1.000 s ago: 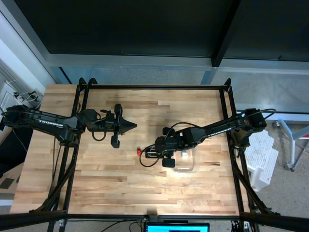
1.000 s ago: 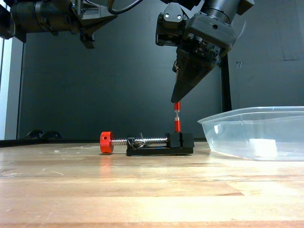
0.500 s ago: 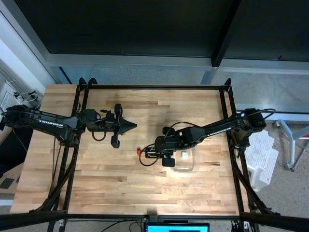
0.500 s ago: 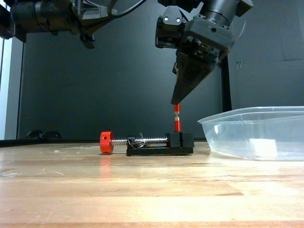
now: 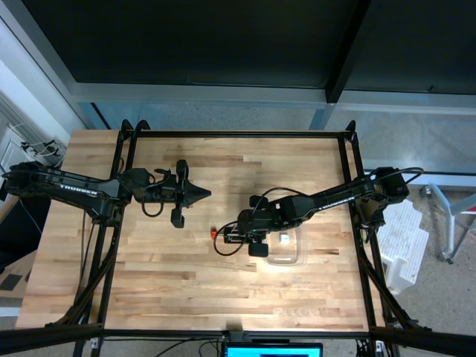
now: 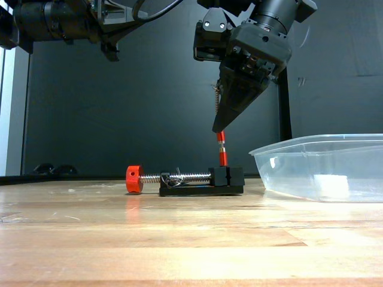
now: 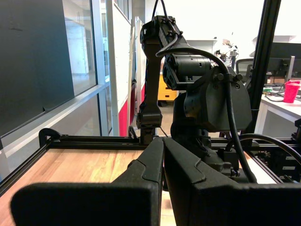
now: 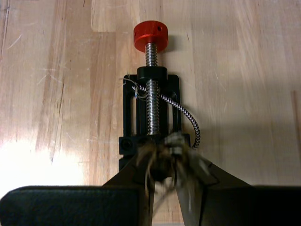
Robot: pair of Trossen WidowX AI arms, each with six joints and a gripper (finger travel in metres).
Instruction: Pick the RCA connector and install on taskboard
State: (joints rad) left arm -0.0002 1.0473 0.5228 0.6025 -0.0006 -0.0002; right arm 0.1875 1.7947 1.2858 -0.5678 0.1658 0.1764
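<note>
From above: shows the left gripper [image 5: 199, 193] parked well aside, the right gripper [image 5: 236, 236] over the taskboard [image 5: 220, 234]. At table level: finds the right gripper clamped on the top of the RCA connector [image 6: 222, 150], standing slightly tilted on the taskboard directly beneath. Left wrist: shows fingers [image 7: 146, 165] pressed together. Right wrist: sets it inside the grip. Risks jamming or prying sideways if pushed down while leaning.

Taskboard [image 6: 200, 189] is sitting mid-frame, tray [image 6: 317, 140] just right.
Right gripper [image 6: 219, 127] is hanging over it; left gripper [image 5: 204, 193] is hovering well left.
</note>
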